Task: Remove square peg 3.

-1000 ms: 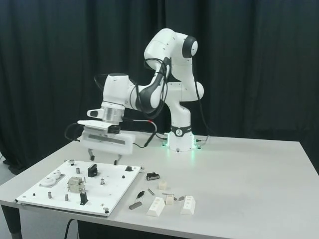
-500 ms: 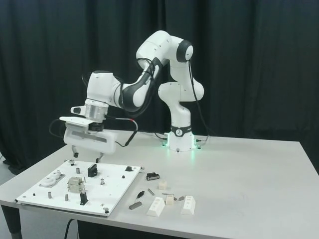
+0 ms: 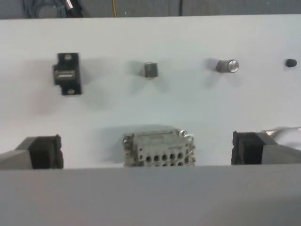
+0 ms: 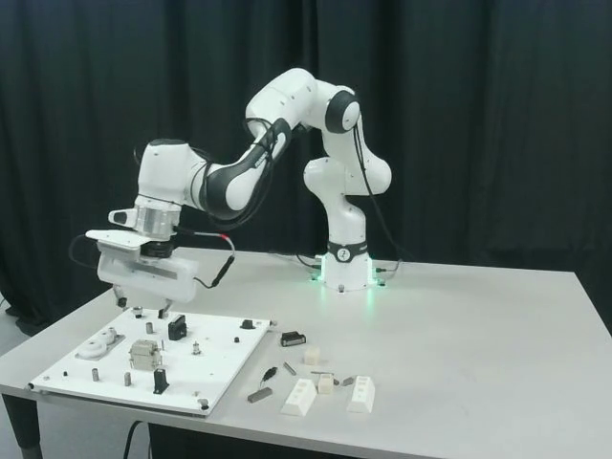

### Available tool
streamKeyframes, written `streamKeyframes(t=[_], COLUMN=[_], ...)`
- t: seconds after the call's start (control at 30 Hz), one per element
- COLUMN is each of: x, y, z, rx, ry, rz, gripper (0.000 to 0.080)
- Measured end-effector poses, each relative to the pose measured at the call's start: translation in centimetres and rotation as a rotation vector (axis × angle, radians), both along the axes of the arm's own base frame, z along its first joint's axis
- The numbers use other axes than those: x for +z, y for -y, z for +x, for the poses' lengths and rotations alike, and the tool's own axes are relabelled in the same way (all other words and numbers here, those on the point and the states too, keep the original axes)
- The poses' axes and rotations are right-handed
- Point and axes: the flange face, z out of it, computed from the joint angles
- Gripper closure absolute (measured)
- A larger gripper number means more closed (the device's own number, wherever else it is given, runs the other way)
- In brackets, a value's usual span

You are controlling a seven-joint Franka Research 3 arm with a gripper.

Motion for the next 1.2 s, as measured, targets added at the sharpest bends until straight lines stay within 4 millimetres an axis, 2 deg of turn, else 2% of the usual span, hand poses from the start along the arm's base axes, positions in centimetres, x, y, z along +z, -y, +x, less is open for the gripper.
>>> streamKeyframes(t=[0.47,1.2], x=[-1.7,-5.8], y=[2.7,3.9], z=[2.6,4.4], rx=[-0.009,-0.001], ry=[-0.036,-0.048], rz=[0.047,0.072], gripper=[0.0003,0.0003])
